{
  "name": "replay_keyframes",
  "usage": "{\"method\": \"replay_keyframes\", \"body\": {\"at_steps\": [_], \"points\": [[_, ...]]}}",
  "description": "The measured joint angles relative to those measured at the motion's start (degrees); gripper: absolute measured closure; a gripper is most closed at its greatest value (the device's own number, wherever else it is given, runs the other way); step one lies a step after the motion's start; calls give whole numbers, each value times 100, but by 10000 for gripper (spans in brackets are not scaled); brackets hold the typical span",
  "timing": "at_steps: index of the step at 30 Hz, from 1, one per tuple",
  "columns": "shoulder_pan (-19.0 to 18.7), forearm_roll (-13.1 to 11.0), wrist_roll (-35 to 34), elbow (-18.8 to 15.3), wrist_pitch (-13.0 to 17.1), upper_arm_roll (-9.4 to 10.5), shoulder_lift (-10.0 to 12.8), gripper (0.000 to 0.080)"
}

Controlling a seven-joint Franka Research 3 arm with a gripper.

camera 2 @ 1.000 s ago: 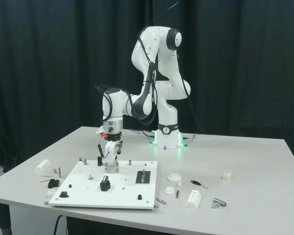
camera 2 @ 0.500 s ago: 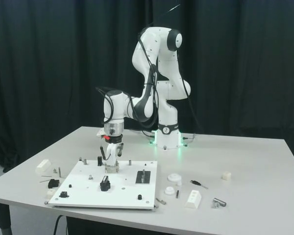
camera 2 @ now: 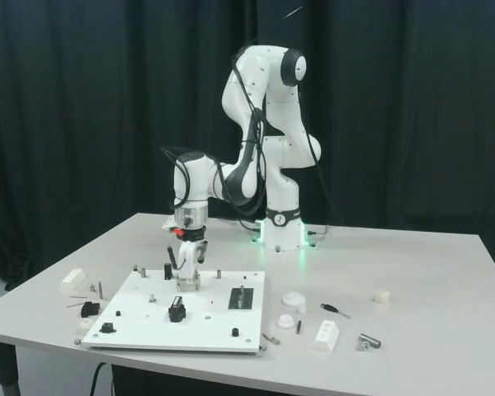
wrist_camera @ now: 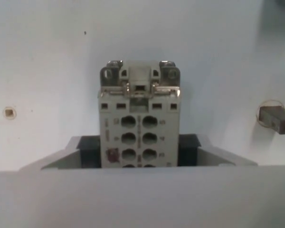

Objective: Remove waterproof.

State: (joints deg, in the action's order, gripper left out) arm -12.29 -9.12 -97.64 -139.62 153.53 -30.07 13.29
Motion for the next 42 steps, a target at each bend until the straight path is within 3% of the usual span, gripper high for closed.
{"method": "replay_keyframes", "body": {"at_steps": [10,42], "points": [[0,-208,-13,0,-21,-33,-9,478],[-5,-207,-66,-1,-40,-41,-33,485]]}}
